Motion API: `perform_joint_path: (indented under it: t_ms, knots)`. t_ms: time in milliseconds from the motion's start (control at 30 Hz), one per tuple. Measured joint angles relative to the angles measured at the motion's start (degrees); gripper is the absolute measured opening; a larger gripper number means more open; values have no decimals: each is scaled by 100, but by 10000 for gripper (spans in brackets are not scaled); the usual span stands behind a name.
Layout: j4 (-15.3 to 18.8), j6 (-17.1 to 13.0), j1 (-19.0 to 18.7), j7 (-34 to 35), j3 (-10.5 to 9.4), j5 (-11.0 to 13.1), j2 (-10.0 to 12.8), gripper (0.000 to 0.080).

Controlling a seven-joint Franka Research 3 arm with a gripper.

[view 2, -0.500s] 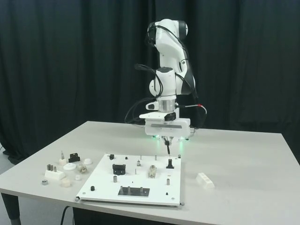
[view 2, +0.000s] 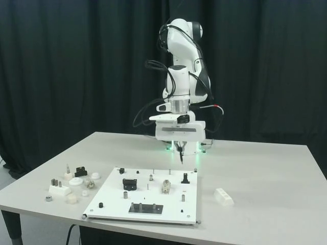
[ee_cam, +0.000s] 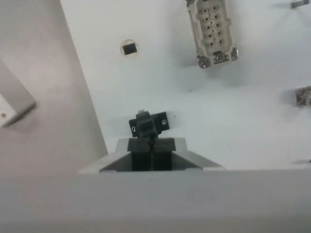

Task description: Place USB.

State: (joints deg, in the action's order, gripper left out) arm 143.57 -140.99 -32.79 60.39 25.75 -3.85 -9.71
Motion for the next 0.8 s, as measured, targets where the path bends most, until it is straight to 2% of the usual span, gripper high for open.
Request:
perform_joint_path:
  t_ms: [533,800]
  knots:
    - [-41,3,89,-2,-7,-159,-61,9]
    - [-132,-26,209,-241,-7,-426,-60,9]
